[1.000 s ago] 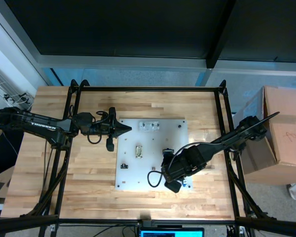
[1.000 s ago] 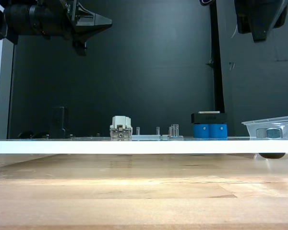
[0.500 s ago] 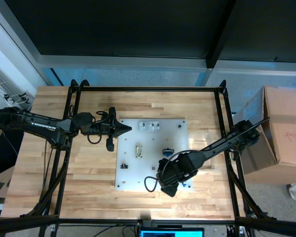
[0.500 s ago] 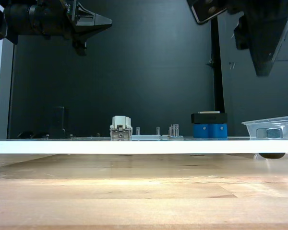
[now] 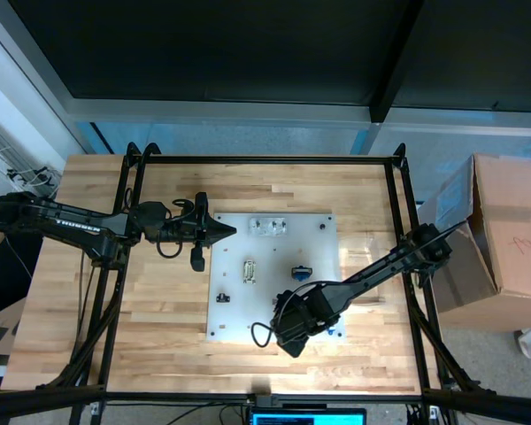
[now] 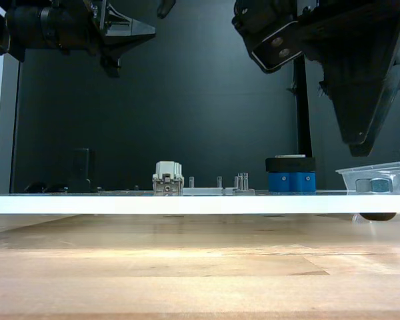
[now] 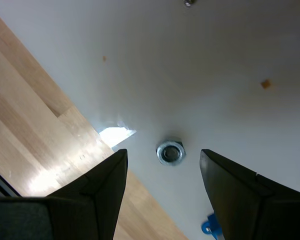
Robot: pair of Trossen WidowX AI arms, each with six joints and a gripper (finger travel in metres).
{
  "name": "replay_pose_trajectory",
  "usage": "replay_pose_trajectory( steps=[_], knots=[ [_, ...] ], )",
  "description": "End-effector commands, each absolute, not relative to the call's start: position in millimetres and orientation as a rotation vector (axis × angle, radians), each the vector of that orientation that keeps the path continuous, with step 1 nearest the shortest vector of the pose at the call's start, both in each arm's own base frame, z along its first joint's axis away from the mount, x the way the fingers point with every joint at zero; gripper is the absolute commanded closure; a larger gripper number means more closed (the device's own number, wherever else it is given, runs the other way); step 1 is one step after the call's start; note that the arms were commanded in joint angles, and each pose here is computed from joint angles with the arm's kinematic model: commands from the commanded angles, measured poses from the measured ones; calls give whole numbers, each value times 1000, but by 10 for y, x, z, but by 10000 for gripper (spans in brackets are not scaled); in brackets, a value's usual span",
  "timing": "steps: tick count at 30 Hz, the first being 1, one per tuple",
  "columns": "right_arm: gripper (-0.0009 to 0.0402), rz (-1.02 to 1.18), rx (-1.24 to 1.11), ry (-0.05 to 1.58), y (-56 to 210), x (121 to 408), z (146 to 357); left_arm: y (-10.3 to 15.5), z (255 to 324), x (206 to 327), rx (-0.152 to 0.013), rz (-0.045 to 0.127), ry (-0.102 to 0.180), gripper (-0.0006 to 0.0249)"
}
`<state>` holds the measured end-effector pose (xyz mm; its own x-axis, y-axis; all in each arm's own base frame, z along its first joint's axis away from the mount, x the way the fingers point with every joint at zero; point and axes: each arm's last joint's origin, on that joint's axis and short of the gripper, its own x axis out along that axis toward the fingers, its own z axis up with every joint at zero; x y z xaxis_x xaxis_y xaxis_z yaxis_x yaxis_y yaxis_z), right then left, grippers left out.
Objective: Unfasten the M12 nut and place it in the container
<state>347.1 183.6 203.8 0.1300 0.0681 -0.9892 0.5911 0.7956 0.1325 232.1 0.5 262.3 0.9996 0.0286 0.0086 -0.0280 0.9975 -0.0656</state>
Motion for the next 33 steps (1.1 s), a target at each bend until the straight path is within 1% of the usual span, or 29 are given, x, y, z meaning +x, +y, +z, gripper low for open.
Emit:
replay_pose_trajectory(
  steps=[1, 8, 26, 33],
  knots=[
    [205, -423, 568, 1392, 1838, 3481, 2021, 6, 2623, 2322, -66, 28, -10, 243],
    [227, -446, 546, 1403, 1851, 3514, 1900, 6, 2623, 2322, -66, 28, -10, 243],
    [276, -441, 529, 1410, 1858, 3490, 1854, 6, 2623, 2322, -66, 28, -10, 243],
    [281, -436, 530, 1407, 1864, 3485, 1829, 6, 2623, 2322, -66, 28, -10, 243]
  ],
)
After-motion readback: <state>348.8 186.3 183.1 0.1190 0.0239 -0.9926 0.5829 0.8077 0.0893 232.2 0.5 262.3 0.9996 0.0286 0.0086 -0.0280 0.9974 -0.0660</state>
